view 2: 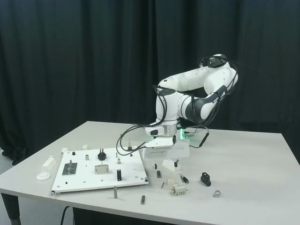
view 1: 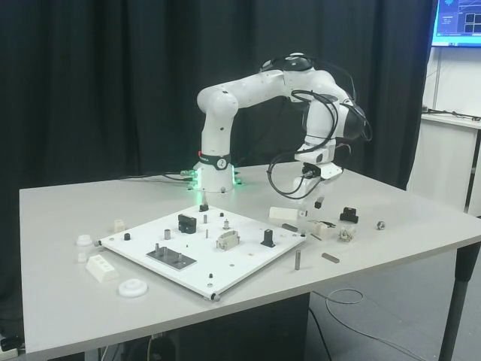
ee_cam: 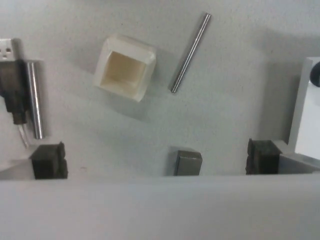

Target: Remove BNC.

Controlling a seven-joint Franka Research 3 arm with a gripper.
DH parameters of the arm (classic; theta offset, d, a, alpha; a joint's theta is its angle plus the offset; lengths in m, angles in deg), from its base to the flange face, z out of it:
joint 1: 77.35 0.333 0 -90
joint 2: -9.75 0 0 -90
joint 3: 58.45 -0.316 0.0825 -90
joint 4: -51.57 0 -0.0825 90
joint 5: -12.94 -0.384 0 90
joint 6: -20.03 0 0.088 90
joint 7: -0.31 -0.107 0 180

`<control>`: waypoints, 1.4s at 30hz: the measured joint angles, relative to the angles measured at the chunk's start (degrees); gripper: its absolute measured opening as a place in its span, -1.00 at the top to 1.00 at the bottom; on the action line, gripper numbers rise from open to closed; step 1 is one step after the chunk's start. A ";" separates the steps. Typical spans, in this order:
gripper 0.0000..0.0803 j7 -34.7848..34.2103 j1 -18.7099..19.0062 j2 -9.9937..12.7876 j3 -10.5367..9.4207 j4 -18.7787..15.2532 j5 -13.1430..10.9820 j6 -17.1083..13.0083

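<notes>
My gripper [ee_cam: 155, 159] is open, its two black fingertips [ee_cam: 48, 160] wide apart with nothing between them. It hangs above loose parts on the grey table just beyond the white board [view 1: 203, 252]. Under it lie a white square cup [ee_cam: 125, 67], a thin metal rod [ee_cam: 190, 52] and a small grey block [ee_cam: 188, 163]. A small upright metal connector [view 1: 225, 223] stands on the board, possibly the BNC; I cannot tell for sure. In the room views the gripper [view 1: 307, 195] [view 2: 161, 151] is well away from that connector [view 2: 117, 158].
A plug with its cable [ee_cam: 10, 75] and a second rod [ee_cam: 35, 100] lie beside one fingertip. A white block [view 1: 285, 213] lies near the board's edge. A black piece [view 1: 348, 216], a multi-pin connector [view 1: 346, 237] and a nut [view 1: 381, 224] sit farther out.
</notes>
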 joint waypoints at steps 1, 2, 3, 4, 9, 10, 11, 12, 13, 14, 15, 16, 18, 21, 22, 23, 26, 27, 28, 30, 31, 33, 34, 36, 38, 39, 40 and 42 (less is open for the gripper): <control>-0.99 0.00 0.00 0.00 0.00 0.00 0.00 0.01; -0.99 0.00 -0.01 0.00 -0.01 0.00 0.00 0.02; -0.99 -0.01 -0.03 0.00 -0.01 0.00 0.00 0.03; -0.99 -0.11 -0.05 0.00 -0.01 0.00 0.00 0.03; -0.99 -5.02 -0.36 -0.05 -0.01 -0.02 -0.01 0.04; -0.99 -6.36 -0.45 -0.06 0.00 -0.02 -0.01 0.00; -0.99 -7.35 -0.54 -0.06 0.02 -0.02 -0.01 -0.05; -0.99 -8.13 -0.63 -0.06 0.05 -0.02 -0.01 -0.11; -0.99 -8.76 -0.75 -0.06 0.10 -0.02 -0.01 -0.19; -0.99 -9.16 -0.87 -0.06 0.18 -0.04 -0.01 -0.26; -0.99 -9.41 -1.01 -0.06 0.28 -0.07 -0.01 -0.32; -0.99 -9.62 -1.16 -0.06 0.42 -0.12 0.00 -0.36; -0.99 -10.04 -1.50 -0.06 0.79 -0.29 0.05 -0.40; -0.99 -10.25 -2.10 -0.06 1.40 -0.68 0.31 -0.41; -0.99 -10.25 -2.34 -0.06 1.62 -0.84 0.53 -0.41; -0.99 -10.25 -2.57 -0.06 1.84 -0.98 0.82 -0.41; -0.99 -10.24 -3.42 -0.06 2.54 -1.37 1.76 -0.41; -0.99 -10.17 -3.71 -0.06 2.76 -1.50 2.03 -0.41; -0.99 -10.05 -4.02 -0.06 2.99 -1.65 2.29 -0.41; -0.99 -9.56 -4.64 -0.06 3.44 -2.00 2.75 -0.41; -0.99 -9.15 -5.00 -0.06 3.72 -2.19 3.00 -0.41; -0.99 -8.07 -5.79 -0.06 4.25 -2.57 3.48 -0.41; -0.99 -7.46 -6.20 -0.06 4.51 -2.75 3.60 -0.41; -0.99 -6.18 -7.13 -0.06 5.00 -3.09 3.77 -0.41; -0.99 -4.83 -8.10 -0.06 5.49 -3.48 3.83 -0.40; -0.99 -4.27 -8.57 -0.06 5.72 -3.68 3.83 -0.36; -0.99 -3.80 -9.02 -0.06 5.93 -3.85 3.83 -0.28; -0.99 -3.04 -10.01 -0.06 6.35 -4.12 3.82 0.03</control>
